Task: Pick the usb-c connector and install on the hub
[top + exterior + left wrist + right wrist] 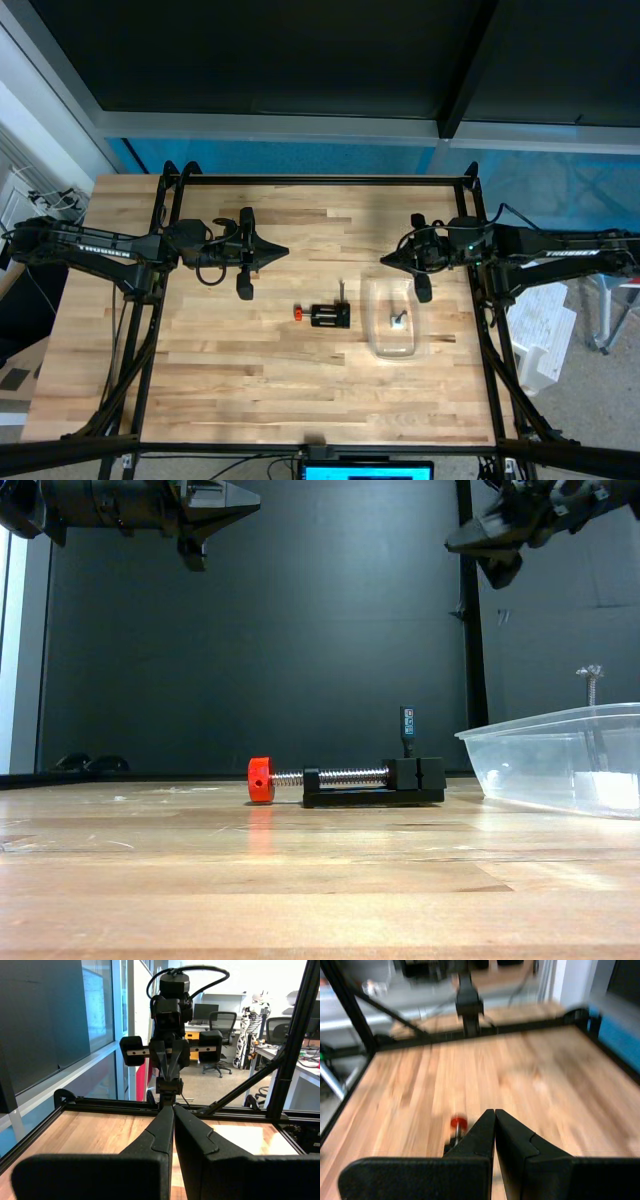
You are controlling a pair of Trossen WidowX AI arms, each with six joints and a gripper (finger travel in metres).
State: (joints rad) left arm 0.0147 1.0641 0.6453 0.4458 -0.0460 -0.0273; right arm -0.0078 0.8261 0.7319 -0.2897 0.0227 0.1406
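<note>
Locate the tiny dark-grey usb-c connector (398, 320) inside the clear plastic tray (392, 352) on the wooden bench (200, 350). The black rectangular hub (325, 316), with its orange-red knob, lies beside the tray, toward the left arm. The left claw (285, 251) and right claw (384, 259) hover above the bench, fingers pressed together, holding nothing.

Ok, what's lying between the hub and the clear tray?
Only bare table, seen in the high view, separates the hub from the clear tray. The left gripper and right gripper both hover above it, fingers shut.
</note>
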